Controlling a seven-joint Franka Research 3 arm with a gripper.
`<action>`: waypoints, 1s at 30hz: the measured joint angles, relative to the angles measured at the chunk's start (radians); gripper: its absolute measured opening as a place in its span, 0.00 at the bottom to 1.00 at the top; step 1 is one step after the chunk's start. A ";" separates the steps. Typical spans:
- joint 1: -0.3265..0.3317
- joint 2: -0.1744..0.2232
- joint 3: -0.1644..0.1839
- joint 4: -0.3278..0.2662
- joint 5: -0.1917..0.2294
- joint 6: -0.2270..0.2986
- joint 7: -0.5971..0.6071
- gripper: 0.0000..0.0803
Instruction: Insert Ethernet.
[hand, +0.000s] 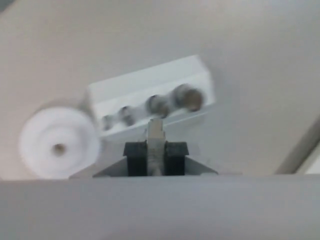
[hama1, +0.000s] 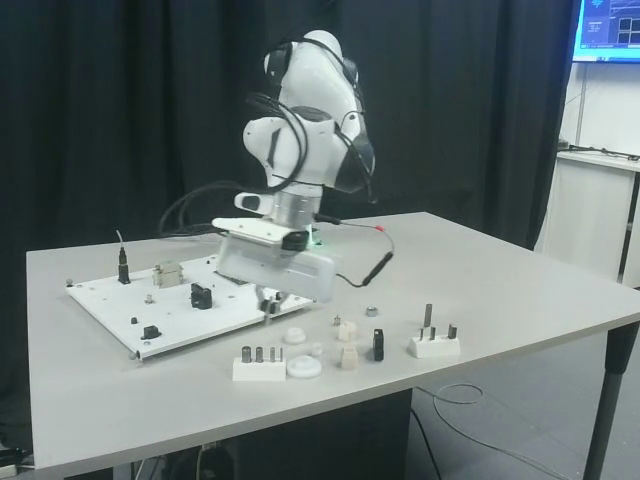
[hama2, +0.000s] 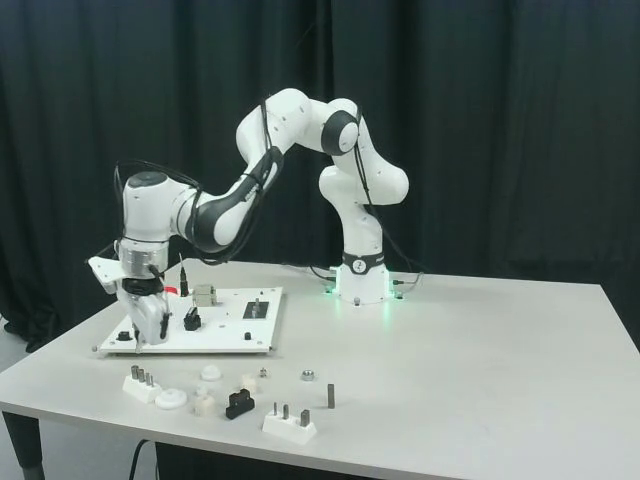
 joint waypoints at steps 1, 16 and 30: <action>-0.004 0.000 -0.004 0.000 0.000 0.000 -0.007 0.09; -0.110 0.001 -0.037 -0.001 0.003 0.000 -0.067 0.09; -0.216 0.004 -0.039 -0.021 0.055 0.001 -0.138 0.09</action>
